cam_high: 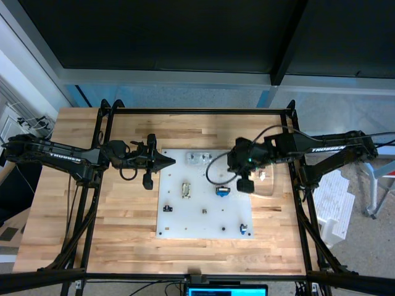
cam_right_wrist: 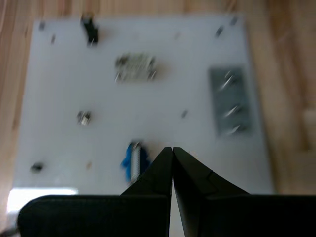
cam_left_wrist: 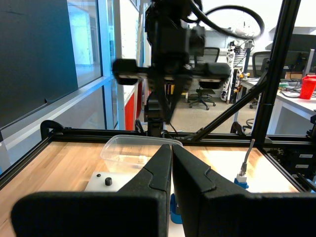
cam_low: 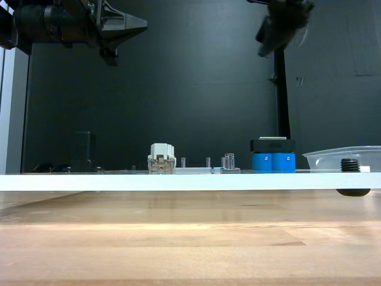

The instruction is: Pick the RJ45 connector and install on taskboard

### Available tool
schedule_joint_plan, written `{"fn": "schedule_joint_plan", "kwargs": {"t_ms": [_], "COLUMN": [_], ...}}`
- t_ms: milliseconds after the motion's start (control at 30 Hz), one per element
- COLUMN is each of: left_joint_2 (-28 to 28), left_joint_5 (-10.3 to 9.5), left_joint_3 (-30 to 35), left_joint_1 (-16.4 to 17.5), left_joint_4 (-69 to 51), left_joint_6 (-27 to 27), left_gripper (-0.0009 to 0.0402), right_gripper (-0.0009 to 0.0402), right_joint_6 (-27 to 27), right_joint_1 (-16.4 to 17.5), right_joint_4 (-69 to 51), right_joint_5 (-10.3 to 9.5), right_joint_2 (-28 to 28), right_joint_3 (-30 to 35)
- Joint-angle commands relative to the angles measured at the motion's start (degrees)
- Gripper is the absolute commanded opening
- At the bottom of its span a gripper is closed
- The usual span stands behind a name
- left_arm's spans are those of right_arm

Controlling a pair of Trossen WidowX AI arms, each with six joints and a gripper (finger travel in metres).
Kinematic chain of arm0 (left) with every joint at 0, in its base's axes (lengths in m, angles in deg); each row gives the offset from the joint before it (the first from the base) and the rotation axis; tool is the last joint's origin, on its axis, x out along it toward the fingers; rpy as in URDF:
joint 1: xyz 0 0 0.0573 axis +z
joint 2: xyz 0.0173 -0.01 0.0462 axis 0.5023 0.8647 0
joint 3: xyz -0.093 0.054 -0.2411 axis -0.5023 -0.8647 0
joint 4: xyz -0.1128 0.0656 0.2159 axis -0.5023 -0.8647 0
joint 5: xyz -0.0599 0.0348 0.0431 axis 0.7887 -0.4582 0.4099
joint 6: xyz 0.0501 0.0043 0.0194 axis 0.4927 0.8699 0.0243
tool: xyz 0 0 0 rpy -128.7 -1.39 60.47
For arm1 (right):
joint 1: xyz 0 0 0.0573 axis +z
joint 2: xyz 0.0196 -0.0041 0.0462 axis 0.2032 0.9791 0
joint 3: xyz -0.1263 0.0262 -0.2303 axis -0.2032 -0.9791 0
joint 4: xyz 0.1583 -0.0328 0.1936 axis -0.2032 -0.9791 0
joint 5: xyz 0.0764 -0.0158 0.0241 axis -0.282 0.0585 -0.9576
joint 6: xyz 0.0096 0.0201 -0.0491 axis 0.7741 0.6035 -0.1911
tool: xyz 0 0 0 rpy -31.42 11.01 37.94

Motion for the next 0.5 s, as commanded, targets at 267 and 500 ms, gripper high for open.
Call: {"fn": "schedule_joint_plan", "kwargs": {"t_ms": [267, 500], "left_joint_2": [0.00, 0.00], "left_joint_5": [0.02, 0.02], "left_joint_3": [0.02, 0.02], "left_joint_1": [0.00, 0.02], "left_joint_4": [0.00, 0.00], "left_joint_6": [0.00, 0.00], "left_gripper": [0.0000, 0.0000], "right_gripper": [0.0000, 0.0000], "right_joint_6": [-6.08, -6.23], "right_joint_1": [-4.87, -5.90], "right_joint_4": [15.10, 33.70], "right_joint_5": [-0.85, -2.23], "right_joint_2": [-4.22, -8.17], "right_joint_3": [-3.82, -13.05]}}
